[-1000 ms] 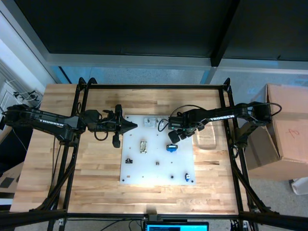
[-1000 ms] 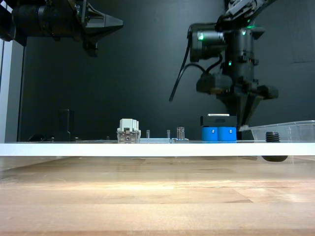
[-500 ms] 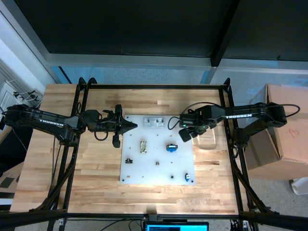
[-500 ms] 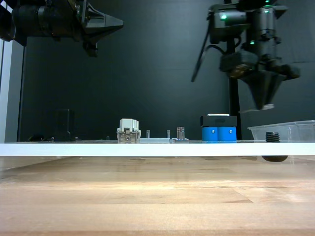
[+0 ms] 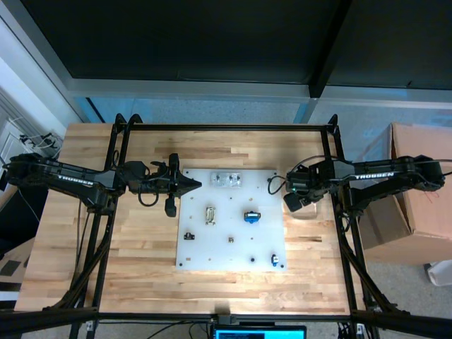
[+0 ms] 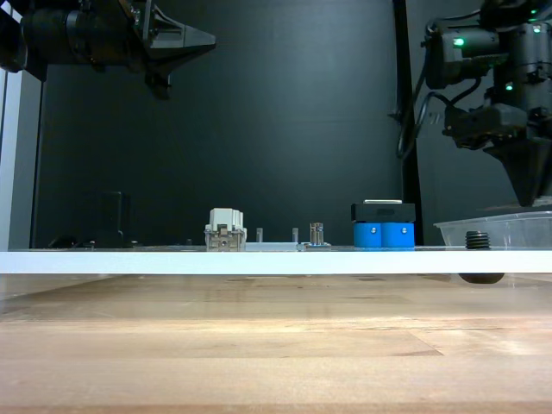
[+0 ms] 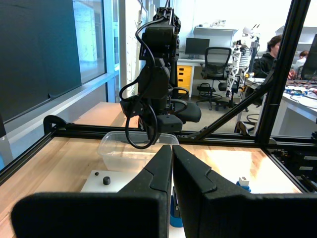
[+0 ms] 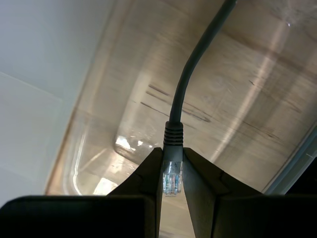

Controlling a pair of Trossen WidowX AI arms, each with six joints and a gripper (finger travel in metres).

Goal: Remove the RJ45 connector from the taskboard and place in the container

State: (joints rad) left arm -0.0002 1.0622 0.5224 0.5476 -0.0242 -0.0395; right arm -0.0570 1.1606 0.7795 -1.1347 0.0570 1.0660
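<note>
1. High view, far left: black left gripper (image 5: 195, 185) held level over the left edge of the white rectangular task board (image 5: 233, 244), tips pressed together on nothing in the left wrist view (image 7: 172, 148).
2. Low view: same left gripper (image 6: 210, 37) high up, well apart from the board, with open air beneath.
3. Mid-board: small blue block (image 5: 251, 217) standing free, nothing hanging above it; bare light wooden table (image 5: 141, 282) all round the board.
4. Past the board's right edge: black right gripper (image 5: 294, 201) pointing down over the clear plastic container (image 5: 308, 210), tip (image 6: 536, 200) just above the container's rim (image 6: 483, 222).
5. Right wrist view: right gripper (image 8: 171, 171) pinching the clear-plastic RJ45 connector (image 8: 171, 179), held clear of its seat on the board, thin grey cable (image 8: 190, 74) trailing away over the container's floor (image 8: 237, 99).
6. Against one second ago: right gripper then low beside the blue block, now up and rightward to the container, connector carried along; left gripper unmoved.
</note>
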